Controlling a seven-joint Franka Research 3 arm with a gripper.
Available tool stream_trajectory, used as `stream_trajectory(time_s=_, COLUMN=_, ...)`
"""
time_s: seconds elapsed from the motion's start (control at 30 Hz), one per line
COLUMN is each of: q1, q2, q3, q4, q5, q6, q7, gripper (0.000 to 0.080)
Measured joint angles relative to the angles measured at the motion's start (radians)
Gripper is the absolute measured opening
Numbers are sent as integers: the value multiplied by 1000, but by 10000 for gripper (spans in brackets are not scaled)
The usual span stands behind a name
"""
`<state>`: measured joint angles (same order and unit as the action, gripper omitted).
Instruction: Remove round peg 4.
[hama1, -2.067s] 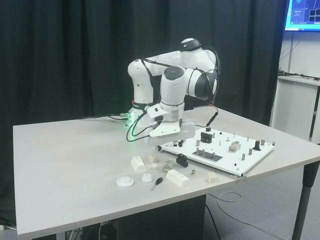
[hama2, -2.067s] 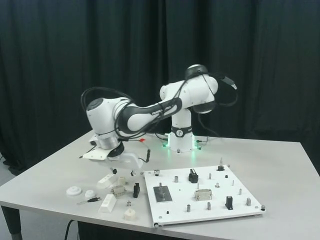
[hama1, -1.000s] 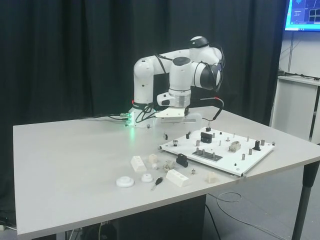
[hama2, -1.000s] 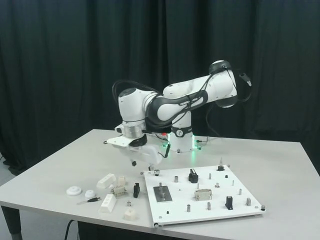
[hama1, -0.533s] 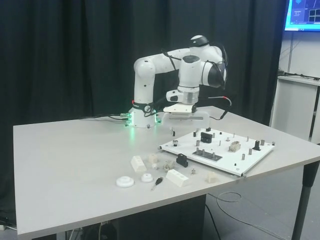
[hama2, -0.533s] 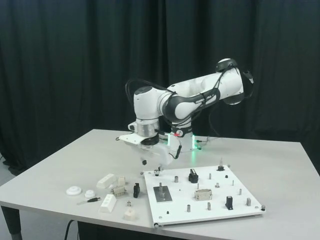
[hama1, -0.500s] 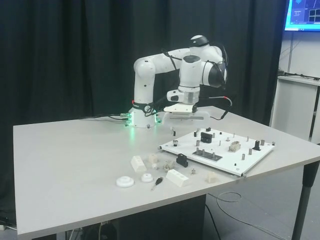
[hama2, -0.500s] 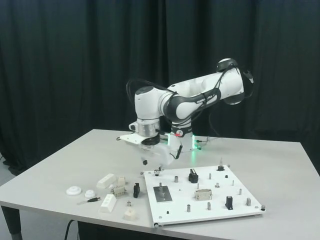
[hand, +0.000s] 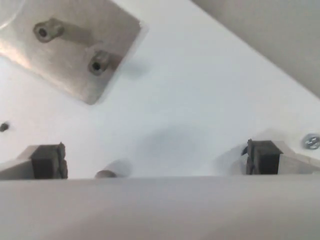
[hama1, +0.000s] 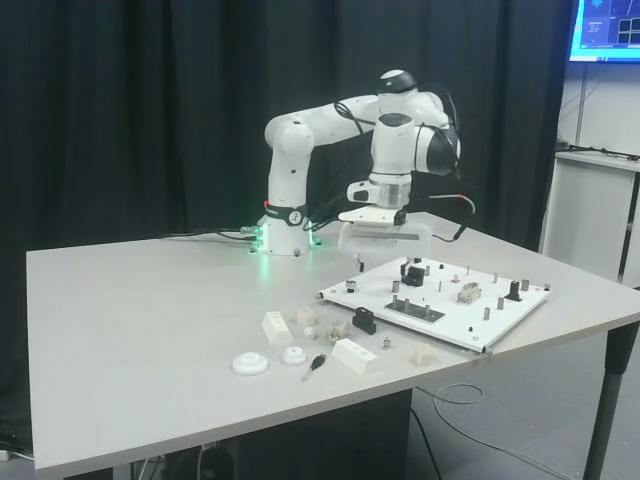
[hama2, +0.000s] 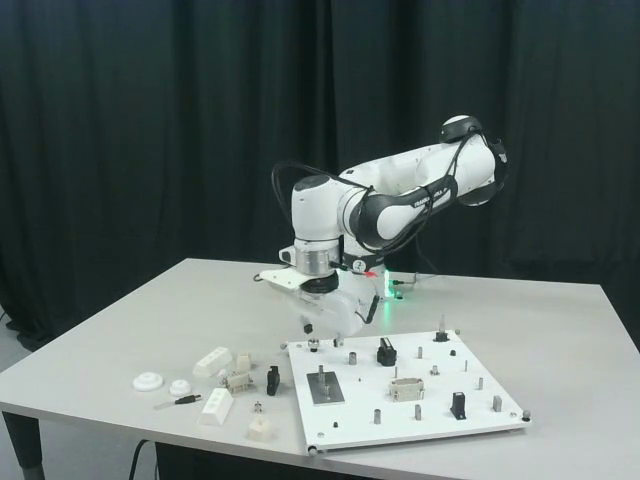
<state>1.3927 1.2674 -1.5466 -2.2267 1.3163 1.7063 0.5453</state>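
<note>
Surface is carrying a white board studded with small pegs and fittings, with loose parts lying beside it. The white arm is now reaching over the board's corner nearest those parts; two seconds ago it was hanging low over the loose pieces, so it has swung across and risen, which suggests it is heading in for the peg and has not gripped it yet.

The hand is hovering above the board with its fingers spread wide, holding nothing. In the wrist view a grey metal plate with two short posts is showing ahead of the fingers.

A short grey peg, probably the one to be removed though nothing marks its number, is standing upright in the board. It is sitting between the two fingers, nearer one than the other, touching neither, and is partly hidden by the hand's body. The hand looks to need a small sideways correction before descending.
</note>
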Motion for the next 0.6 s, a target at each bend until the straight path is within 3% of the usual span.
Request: stream_trajectory(time_s=0.6, q1=81, q2=-6, q3=39, q4=-55, q5=48, q6=50, q7=145, gripper=800)
